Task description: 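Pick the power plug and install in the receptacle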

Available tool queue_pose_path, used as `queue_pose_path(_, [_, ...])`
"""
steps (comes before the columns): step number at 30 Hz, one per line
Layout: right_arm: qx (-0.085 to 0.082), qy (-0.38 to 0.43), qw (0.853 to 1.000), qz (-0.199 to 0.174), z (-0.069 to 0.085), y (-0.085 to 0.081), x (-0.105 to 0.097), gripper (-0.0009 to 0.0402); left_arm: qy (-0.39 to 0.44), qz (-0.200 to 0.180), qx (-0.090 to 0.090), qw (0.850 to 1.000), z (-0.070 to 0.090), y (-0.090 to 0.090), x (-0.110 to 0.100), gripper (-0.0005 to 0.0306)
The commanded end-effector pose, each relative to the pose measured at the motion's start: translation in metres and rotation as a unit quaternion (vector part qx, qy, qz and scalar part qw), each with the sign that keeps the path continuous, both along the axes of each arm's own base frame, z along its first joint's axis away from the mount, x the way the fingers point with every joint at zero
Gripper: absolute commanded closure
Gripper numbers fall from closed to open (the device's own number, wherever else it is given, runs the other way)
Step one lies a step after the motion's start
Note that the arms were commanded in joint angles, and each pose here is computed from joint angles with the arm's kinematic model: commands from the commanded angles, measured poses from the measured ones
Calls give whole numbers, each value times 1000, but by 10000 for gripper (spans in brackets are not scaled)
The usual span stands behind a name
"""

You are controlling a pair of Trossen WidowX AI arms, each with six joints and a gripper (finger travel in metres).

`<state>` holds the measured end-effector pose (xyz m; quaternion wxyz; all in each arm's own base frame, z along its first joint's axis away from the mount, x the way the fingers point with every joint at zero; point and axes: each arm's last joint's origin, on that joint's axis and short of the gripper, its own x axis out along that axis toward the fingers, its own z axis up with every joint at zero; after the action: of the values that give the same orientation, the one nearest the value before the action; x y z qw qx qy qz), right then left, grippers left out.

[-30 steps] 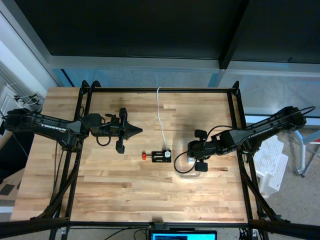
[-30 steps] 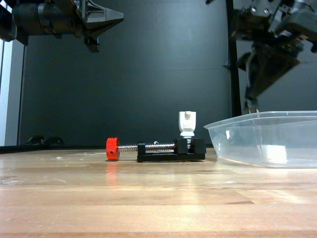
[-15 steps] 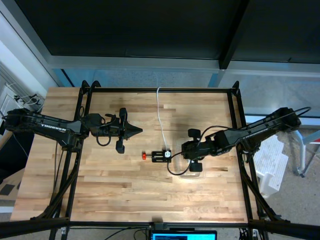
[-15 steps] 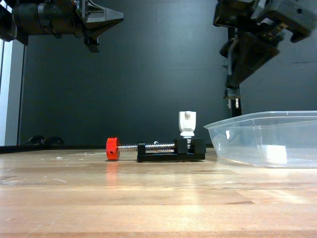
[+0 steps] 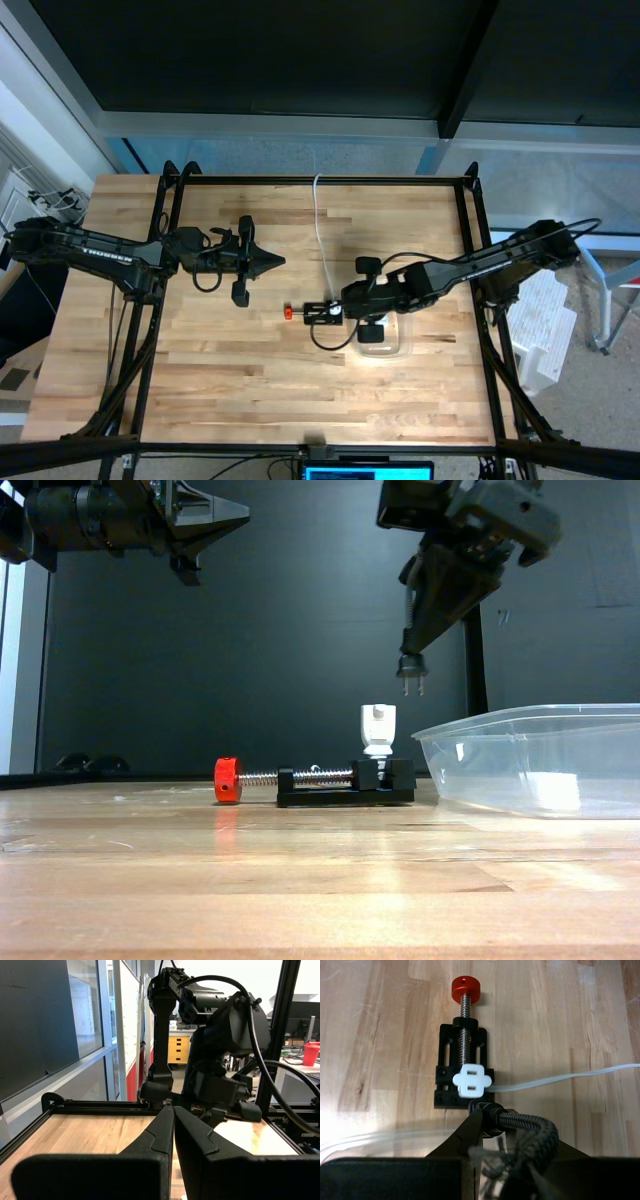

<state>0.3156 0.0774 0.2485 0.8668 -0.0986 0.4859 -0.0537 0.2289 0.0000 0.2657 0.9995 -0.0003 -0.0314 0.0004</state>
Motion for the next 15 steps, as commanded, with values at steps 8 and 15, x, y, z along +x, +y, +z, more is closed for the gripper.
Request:
queue_pose_path(8, [-16, -4, 1000, 8, -2, 3, 14, 393, 0, 0, 0, 1000, 0, 0, 0, 300])
queue_pose_path(15, [-18, -10, 1000, 14, -5, 4, 19, 393, 0, 0, 0, 1000, 0, 0, 0, 300])
